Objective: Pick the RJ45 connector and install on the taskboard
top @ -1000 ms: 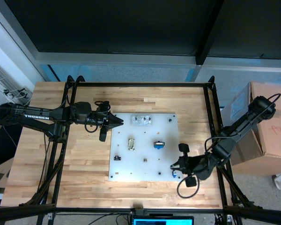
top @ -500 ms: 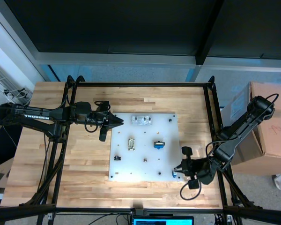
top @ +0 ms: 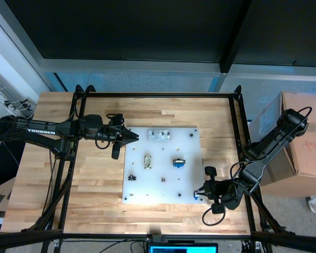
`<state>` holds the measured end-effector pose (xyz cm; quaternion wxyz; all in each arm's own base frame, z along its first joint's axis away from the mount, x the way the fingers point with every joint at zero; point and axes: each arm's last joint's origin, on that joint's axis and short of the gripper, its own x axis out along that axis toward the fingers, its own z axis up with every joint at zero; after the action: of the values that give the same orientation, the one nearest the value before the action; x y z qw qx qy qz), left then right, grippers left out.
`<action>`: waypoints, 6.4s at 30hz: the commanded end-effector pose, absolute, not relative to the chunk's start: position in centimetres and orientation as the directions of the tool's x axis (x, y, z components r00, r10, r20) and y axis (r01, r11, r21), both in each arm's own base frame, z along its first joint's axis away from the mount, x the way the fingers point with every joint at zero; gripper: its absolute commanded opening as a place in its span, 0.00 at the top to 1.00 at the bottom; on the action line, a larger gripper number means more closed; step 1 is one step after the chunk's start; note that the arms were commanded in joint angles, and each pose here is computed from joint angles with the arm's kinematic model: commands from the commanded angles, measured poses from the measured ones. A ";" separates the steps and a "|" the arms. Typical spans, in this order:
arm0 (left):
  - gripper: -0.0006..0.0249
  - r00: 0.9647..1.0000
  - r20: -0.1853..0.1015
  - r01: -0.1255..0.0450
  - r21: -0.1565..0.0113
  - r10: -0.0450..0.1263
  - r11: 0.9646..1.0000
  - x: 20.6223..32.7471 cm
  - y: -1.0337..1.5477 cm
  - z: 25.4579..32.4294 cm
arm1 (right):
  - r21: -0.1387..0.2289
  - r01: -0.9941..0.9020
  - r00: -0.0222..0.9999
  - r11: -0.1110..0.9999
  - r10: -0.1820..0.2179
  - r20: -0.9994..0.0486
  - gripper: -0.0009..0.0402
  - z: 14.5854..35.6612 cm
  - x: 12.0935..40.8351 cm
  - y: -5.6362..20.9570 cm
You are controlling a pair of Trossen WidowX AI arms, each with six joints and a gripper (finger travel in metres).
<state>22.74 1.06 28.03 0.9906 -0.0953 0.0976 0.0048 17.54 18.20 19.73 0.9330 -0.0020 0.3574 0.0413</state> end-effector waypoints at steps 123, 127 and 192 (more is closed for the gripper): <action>0.78 0.981 -0.194 -0.028 -0.188 -0.009 0.982 22.7 1.07 28.04 | 0.027 -0.053 0.674 0.998 0.056 -0.737 0.98 15.3 17.2 18.4; 0.78 0.981 -0.194 -0.028 -0.188 -0.009 0.982 22.7 1.06 28.04 | 0.041 -0.054 0.682 0.998 0.067 -0.729 0.98 15.7 17.1 18.4; 0.78 0.981 -0.194 -0.028 -0.188 -0.009 0.982 22.7 1.06 28.05 | 0.091 0.022 0.950 0.996 0.007 -0.311 0.99 30.5 20.0 4.6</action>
<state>22.74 1.06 28.04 0.9906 -0.0955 0.0978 0.0049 19.64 5.67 30.21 0.9846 0.0400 0.1699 0.0001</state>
